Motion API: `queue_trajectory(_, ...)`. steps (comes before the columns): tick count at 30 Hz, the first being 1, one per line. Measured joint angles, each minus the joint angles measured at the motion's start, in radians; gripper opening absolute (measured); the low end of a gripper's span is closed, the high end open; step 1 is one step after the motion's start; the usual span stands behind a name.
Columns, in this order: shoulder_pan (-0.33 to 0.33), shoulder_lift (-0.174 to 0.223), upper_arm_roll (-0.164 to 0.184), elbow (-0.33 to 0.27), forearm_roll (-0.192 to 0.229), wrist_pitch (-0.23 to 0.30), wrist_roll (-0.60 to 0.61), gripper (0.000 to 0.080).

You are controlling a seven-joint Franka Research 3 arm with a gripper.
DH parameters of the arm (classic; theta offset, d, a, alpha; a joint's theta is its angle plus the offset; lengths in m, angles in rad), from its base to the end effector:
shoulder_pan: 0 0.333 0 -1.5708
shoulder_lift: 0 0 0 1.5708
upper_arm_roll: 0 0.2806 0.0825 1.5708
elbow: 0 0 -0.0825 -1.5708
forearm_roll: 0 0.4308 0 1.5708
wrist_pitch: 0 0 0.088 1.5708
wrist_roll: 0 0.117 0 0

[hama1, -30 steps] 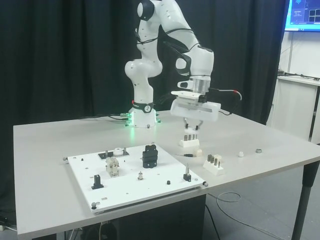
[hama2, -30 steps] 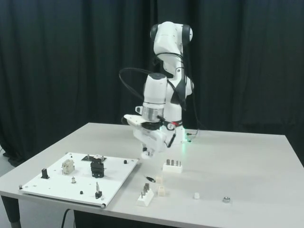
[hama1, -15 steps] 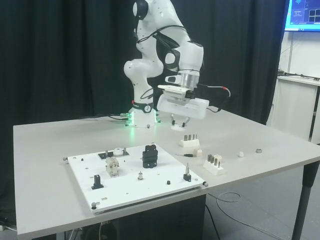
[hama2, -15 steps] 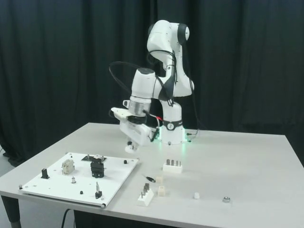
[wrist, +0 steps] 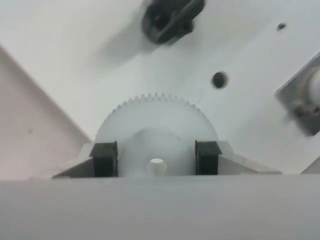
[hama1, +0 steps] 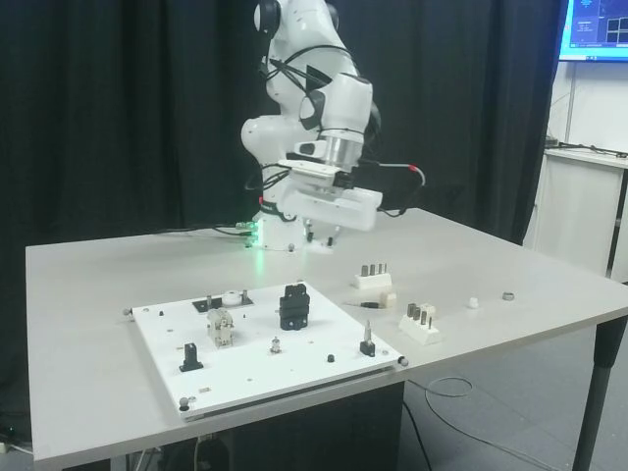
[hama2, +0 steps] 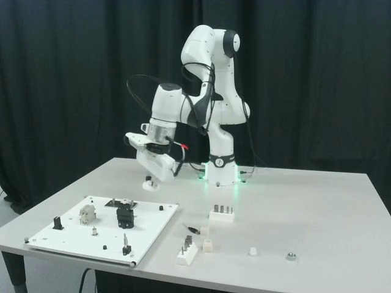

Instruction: Insert large gear.

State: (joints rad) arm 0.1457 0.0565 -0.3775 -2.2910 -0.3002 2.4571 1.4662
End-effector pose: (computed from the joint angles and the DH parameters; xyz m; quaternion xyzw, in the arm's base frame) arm 0.5483 -0.1324 0.2612 0.7349 -0.6667 0.1092 0.0589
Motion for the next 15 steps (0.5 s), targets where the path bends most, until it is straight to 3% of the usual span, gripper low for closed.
queue_trajectory(15,-0.111,0.001,-0.003,0.000,0.000,0.039,-0.111,0.0330)
